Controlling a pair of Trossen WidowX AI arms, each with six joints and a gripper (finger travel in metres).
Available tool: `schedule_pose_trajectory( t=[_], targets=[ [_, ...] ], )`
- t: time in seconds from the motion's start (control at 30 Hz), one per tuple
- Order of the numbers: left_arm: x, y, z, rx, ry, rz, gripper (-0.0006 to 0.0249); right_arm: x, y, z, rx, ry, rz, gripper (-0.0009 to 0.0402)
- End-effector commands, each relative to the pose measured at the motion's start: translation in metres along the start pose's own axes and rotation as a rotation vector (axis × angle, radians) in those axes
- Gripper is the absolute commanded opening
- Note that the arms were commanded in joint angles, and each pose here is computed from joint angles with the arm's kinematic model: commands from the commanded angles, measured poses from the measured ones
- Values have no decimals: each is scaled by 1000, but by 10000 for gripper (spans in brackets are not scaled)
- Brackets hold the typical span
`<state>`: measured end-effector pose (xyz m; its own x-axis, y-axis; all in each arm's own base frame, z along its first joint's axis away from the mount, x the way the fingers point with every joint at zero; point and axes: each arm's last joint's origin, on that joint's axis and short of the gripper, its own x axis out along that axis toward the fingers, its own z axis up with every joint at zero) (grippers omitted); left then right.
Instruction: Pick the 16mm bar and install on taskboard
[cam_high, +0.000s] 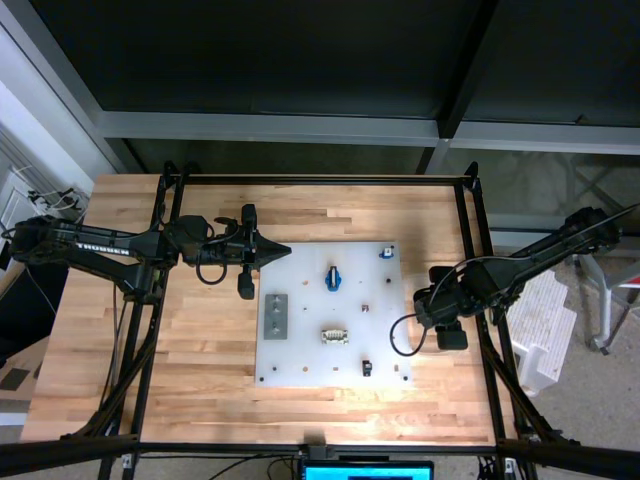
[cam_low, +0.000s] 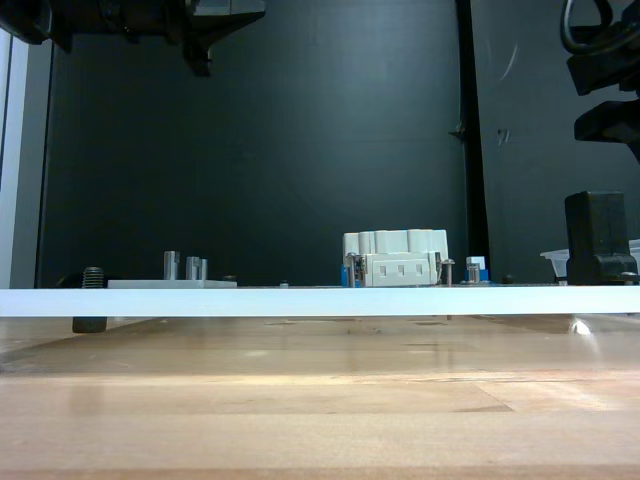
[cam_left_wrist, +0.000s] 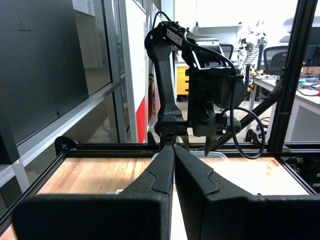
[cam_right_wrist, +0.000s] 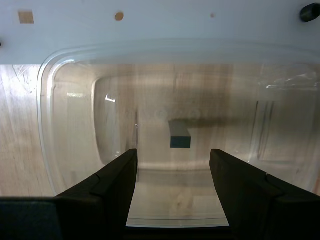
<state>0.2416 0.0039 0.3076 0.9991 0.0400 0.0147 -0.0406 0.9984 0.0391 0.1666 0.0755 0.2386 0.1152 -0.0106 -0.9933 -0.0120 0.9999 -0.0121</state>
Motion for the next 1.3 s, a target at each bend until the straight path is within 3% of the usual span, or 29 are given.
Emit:
schedule_pose_trajectory(
  t=[0.03, 1.3],
  targets=[
    [0, 0, 0, 0, 0, 0, 0, 1, 1, -1, 8, 1, 0, 202],
    [0, 0, 0, 0, 0, 0, 0, 35, 6, -11, 2, -4, 10, 201]
  ],
)
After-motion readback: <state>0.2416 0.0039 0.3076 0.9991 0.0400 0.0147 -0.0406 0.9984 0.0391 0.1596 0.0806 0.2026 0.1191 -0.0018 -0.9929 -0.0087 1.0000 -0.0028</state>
